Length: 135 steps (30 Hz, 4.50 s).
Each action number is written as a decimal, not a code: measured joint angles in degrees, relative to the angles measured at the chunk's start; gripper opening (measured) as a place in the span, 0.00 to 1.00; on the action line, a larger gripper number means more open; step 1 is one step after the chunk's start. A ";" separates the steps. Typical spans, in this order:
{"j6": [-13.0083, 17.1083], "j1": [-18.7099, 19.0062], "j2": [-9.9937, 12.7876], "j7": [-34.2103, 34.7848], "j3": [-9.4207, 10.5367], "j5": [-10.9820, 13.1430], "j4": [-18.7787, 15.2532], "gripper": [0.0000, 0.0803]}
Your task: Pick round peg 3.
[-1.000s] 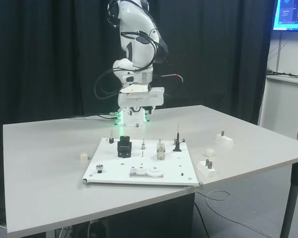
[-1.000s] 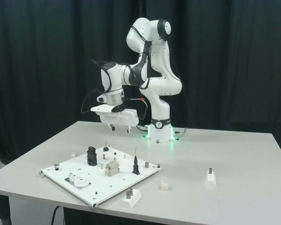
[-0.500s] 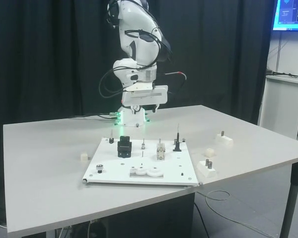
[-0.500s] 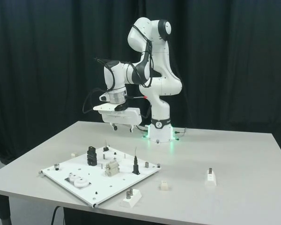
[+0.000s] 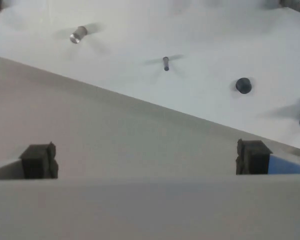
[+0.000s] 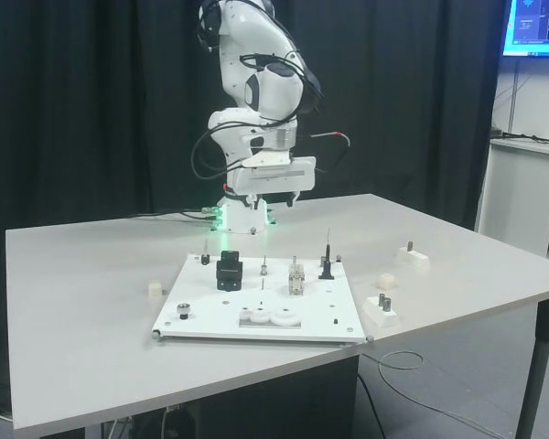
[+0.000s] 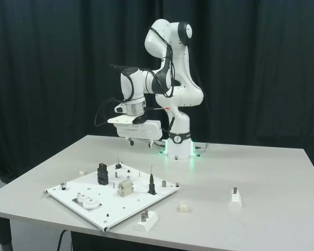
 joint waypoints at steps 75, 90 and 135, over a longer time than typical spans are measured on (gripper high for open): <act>22.47 7.38 18.47 5.00 6.33 12.88 13.37 1.00; 22.42 7.31 31.37 4.47 7.27 17.44 25.95 1.00; 20.35 0.90 49.08 -1.56 13.78 20.60 41.02 1.00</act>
